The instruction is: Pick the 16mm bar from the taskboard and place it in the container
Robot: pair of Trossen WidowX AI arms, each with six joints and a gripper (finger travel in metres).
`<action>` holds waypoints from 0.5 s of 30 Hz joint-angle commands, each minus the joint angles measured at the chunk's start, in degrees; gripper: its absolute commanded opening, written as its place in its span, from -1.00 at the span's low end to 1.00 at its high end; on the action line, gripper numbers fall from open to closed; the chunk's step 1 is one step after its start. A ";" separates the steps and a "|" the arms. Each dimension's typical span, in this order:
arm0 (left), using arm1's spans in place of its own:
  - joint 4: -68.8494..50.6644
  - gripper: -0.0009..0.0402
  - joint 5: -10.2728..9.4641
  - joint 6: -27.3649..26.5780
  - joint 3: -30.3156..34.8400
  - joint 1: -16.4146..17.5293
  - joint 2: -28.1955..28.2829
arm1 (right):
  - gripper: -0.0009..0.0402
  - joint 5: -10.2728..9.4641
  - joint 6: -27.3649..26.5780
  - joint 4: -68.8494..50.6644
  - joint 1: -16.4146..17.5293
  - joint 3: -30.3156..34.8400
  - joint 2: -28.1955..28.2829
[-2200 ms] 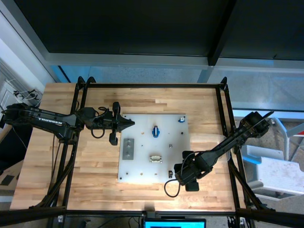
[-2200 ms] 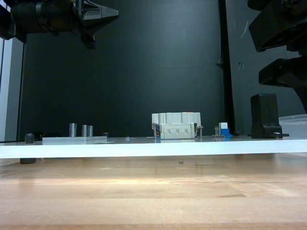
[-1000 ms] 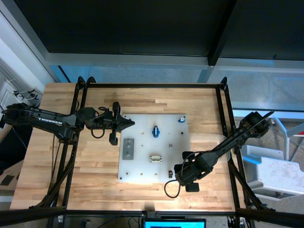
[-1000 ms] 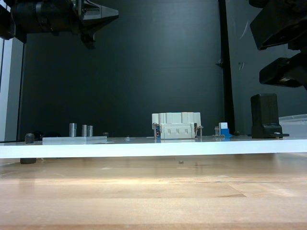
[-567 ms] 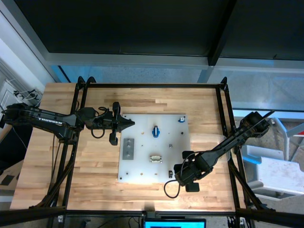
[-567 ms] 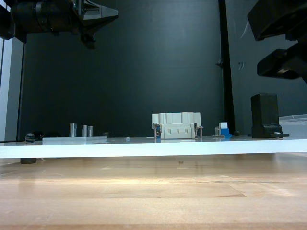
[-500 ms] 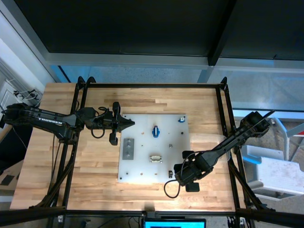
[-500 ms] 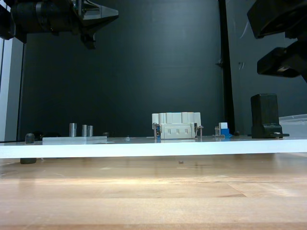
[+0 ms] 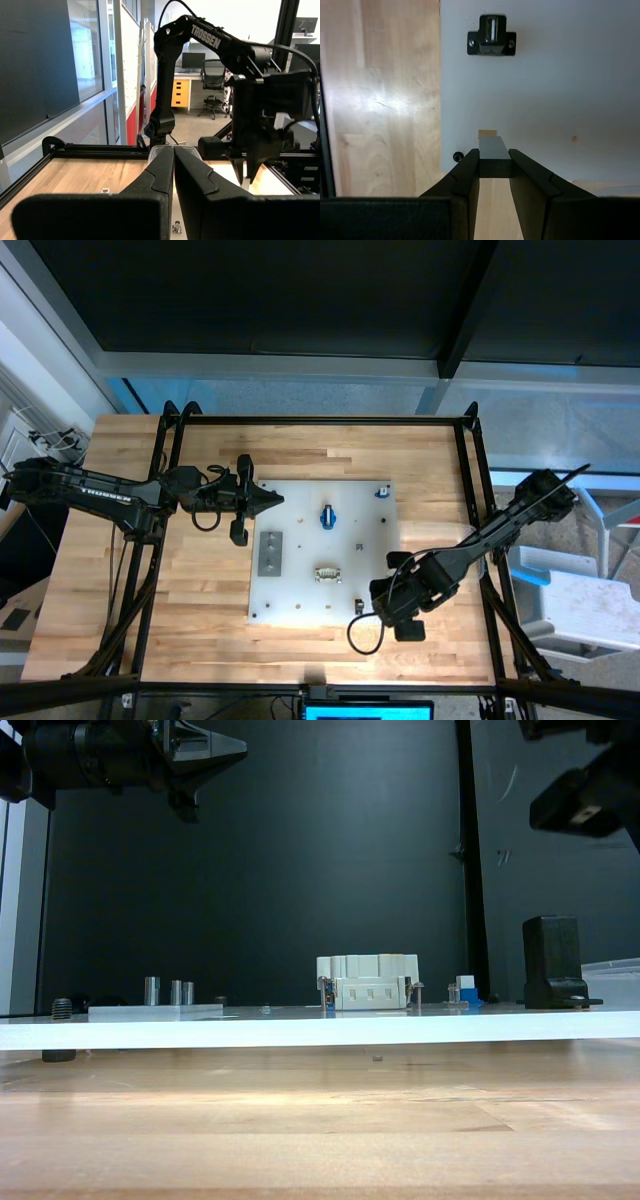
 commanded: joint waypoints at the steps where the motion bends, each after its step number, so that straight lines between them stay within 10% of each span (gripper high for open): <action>1: 0.02 -0.96 0.02 0.02 0.00 0.02 0.02 | -0.80 -0.11 0.07 -1.03 -0.28 0.00 -1.44; 15: 0.02 -0.96 0.02 0.02 0.00 0.00 0.00 | -0.80 2.08 -0.50 -7.91 -0.98 4.11 -4.35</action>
